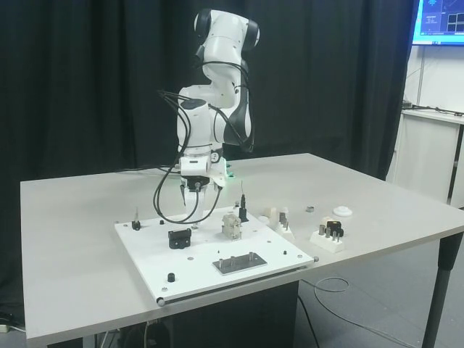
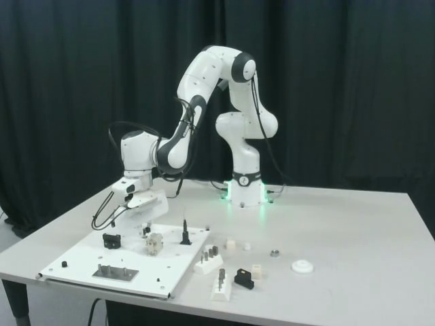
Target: Insert BNC.
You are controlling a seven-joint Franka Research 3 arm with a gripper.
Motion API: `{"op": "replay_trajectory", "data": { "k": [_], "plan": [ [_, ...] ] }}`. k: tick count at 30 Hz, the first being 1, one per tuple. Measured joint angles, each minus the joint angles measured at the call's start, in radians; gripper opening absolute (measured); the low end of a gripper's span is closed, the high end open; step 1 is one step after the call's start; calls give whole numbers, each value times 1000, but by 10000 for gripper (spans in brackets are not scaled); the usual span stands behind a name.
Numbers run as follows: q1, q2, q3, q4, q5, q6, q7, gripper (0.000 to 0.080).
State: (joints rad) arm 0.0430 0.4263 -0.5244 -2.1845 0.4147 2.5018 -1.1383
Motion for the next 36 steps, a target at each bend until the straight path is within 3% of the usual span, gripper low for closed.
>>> {"op": "replay_trajectory", "data": {
  "k": [19,36],
  "plan": [
    [0,1,0,2,0,-4,-5,125],
    [0,0,-1,1,0,-6,-161,125]
  ]
}}
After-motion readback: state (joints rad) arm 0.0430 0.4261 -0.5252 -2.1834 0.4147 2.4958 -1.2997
